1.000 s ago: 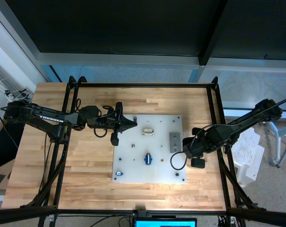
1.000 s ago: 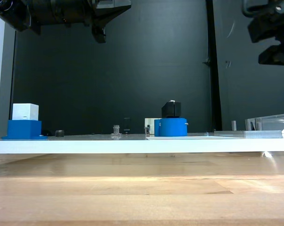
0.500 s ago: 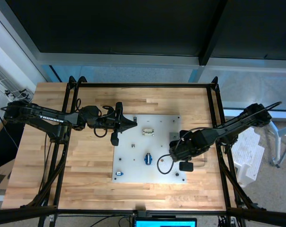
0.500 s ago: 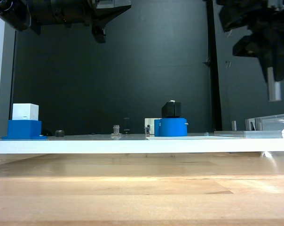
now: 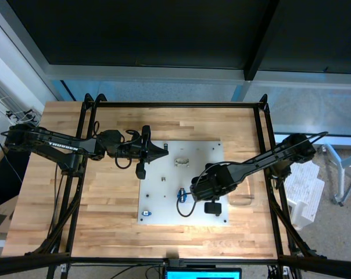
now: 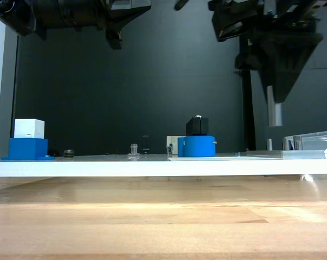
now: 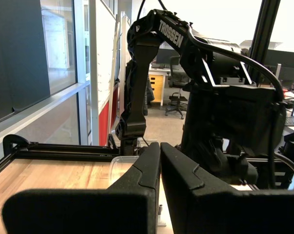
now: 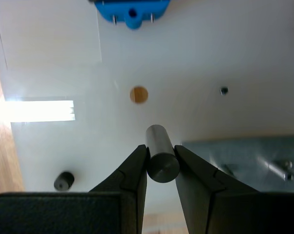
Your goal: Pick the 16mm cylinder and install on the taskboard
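Observation:
My right gripper (image 8: 160,147) is shut on the 16mm cylinder (image 8: 159,155), a short grey metal peg held upright. It hangs above the white taskboard (image 8: 244,44), close to a round brown hole (image 8: 138,94). From the low view the cylinder (image 6: 275,114) sticks out below the right gripper (image 6: 276,95), well above the taskboard (image 6: 152,165). Seen from above, the right gripper (image 5: 196,187) is over the taskboard (image 5: 164,203), beside the blue fitting (image 5: 182,195). My left gripper (image 5: 164,150) hovers shut at the board's far left edge, and its fingers (image 7: 152,163) hold nothing.
The grey metal block (image 8: 249,161) lies near the cylinder, a beige connector (image 5: 181,161) sits at the board's far side, and a blue-and-white part (image 5: 145,214) at its near left corner. A clear plastic tray (image 5: 244,189) lies right of the board. A small black screw (image 8: 63,181) sits on the board.
The right arm has swung left from the board's right edge to over its middle, carrying the cylinder and dropping lower. The left arm has not moved.

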You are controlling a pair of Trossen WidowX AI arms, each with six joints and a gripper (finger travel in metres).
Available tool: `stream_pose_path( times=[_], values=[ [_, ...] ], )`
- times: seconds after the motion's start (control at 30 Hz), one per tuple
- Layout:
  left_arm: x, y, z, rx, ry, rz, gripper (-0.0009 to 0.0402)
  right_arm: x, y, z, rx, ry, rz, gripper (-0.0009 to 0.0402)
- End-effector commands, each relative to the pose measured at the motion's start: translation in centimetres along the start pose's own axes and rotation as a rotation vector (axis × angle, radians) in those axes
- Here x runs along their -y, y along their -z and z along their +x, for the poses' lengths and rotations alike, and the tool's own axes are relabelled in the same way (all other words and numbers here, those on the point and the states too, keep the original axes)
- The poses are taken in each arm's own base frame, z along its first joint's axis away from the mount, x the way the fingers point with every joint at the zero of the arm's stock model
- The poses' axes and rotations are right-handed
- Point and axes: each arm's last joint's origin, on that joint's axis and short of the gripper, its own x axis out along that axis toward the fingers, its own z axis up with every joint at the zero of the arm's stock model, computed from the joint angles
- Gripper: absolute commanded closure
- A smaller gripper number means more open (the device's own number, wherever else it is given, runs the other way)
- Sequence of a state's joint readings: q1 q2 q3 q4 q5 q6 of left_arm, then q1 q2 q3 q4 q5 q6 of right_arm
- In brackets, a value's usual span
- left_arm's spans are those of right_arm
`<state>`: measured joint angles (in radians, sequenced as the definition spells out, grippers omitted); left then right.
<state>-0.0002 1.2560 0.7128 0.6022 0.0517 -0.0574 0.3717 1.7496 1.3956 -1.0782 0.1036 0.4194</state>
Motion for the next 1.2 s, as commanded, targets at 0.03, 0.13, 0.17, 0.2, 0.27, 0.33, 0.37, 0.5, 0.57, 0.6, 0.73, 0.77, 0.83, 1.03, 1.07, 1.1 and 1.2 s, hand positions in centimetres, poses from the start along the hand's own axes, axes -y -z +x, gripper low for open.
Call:
stream_pose_path(
  times=[0.03, 0.13, 0.17, 0.2, 0.27, 0.33, 0.37, 0.5, 0.57, 0.6, 0.73, 0.77, 0.83, 1.03, 1.07, 1.1, 1.2],
  values=[
    [0.0, 0.0, 0.0, 0.0, 0.0, 0.0, 0.0393, -0.3, -0.6, 0.3, 0.001, 0.0, -0.009, 0.0381],
    [0.0, 0.0, 0.0, 0.0, 0.0, 0.0, 0.0393, -0.4, -1.0, 0.6, 0.005, -0.001, -0.006, 0.0381],
    [0.0, 0.0, 0.0, 0.0, 0.0, 0.0, 0.0393, -0.4, -1.1, 0.6, 0.01, -0.004, -0.005, 0.0381],
    [0.0, 0.0, 0.0, 0.0, 0.0, 0.0, 0.0393, -0.4, -1.1, 0.7, 0.012, -0.005, -0.005, 0.0381],
    [0.0, 0.0, 0.0, 0.0, 0.0, 0.0, 0.0393, -0.6, -1.3, 1.1, 0.009, -0.003, -0.006, 0.0381],
    [0.0, 0.0, 0.0, 0.0, 0.0, 0.0, 0.0393, -0.7, -1.4, 1.5, 0.003, -0.002, -0.007, 0.0381],
    [0.0, 0.0, 0.0, 0.0, 0.0, 0.0, 0.0393, -0.7, -1.5, 1.7, 0.002, -0.001, -0.01, 0.0381],
    [0.0, 0.0, 0.0, 0.0, 0.0, 0.0, 0.0393, -0.8, -1.6, 1.9, 0.01, -0.003, -0.013, 0.0381],
    [0.0, 0.0, 0.0, 0.0, 0.0, 0.0, 0.0393, -0.8, -1.7, 2.1, 0.009, -0.002, -0.012, 0.0381],
    [0.0, 0.0, 0.0, 0.0, 0.0, 0.0, 0.0393, -0.8, -1.7, 2.1, 0.008, -0.002, -0.012, 0.0381],
    [0.0, 0.0, 0.0, 0.0, 0.0, 0.0, 0.0393, -1.0, -1.8, 2.7, -0.001, 0.002, -0.019, 0.0381],
    [0.0, 0.0, 0.0, 0.0, 0.0, 0.0, 0.0393, -1.0, -1.8, 2.7, -0.001, 0.002, -0.019, 0.0381],
    [0.0, 0.0, 0.0, 0.0, 0.0, 0.0, 0.0393, -1.0, -1.8, 2.9, -0.005, 0.004, -0.023, 0.0381],
    [0.0, 0.0, 0.0, 0.0, 0.0, 0.0, 0.0393, -1.0, -1.9, 2.9, 0.001, 0.01, -0.026, 0.0381],
    [0.0, 0.0, 0.0, 0.0, 0.0, 0.0, 0.0393, -1.0, -1.9, 2.9, 0.002, 0.009, -0.025, 0.0381],
    [0.0, 0.0, 0.0, 0.0, 0.0, 0.0, 0.0393, -1.0, -1.9, 2.9, 0.003, 0.009, -0.025, 0.0381],
    [0.0, 0.0, 0.0, 0.0, 0.0, 0.0, 0.0393, -1.0, -1.8, 3.1, -0.002, 0.01, -0.026, 0.0381]
  ],
)
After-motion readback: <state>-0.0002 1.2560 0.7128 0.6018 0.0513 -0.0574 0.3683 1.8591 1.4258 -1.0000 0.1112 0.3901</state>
